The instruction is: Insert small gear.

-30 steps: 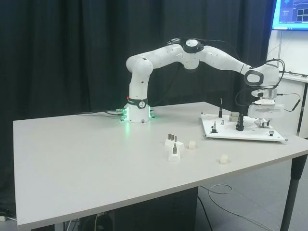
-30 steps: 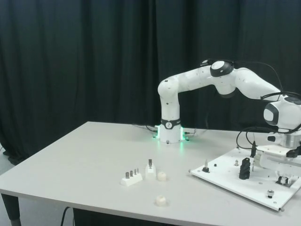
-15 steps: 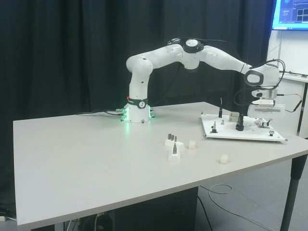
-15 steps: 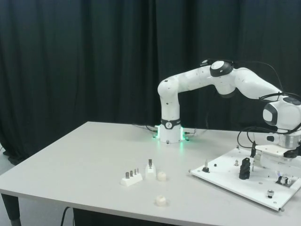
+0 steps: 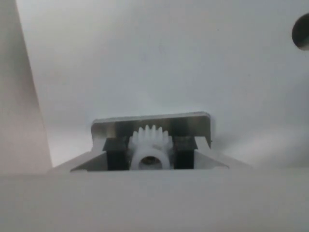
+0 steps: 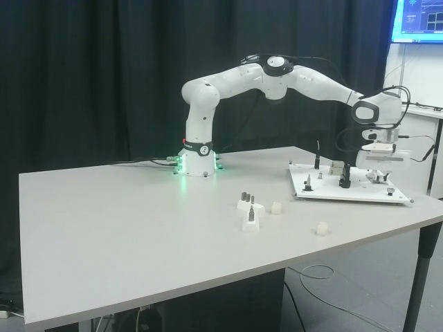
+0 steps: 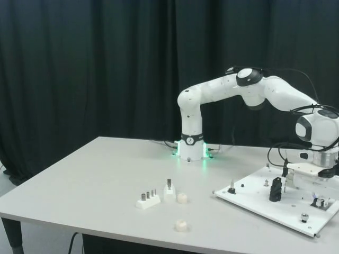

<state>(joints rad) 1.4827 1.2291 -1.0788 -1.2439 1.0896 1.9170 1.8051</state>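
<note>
A white gear [image 5: 150, 145] sits pinched in the gripper [image 5: 150, 153] above the white board [image 6: 346, 191] at the worktop's [image 6: 138, 221] far end — the arm would do best to centre its bore over the peg, descending straight and slowly.

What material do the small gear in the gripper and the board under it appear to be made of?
The small gear looks like white moulded plastic: matte, with evenly formed teeth. The board seems a white, smooth, flat panel, perhaps plastic or painted metal; the pictures cannot settle which.
</note>
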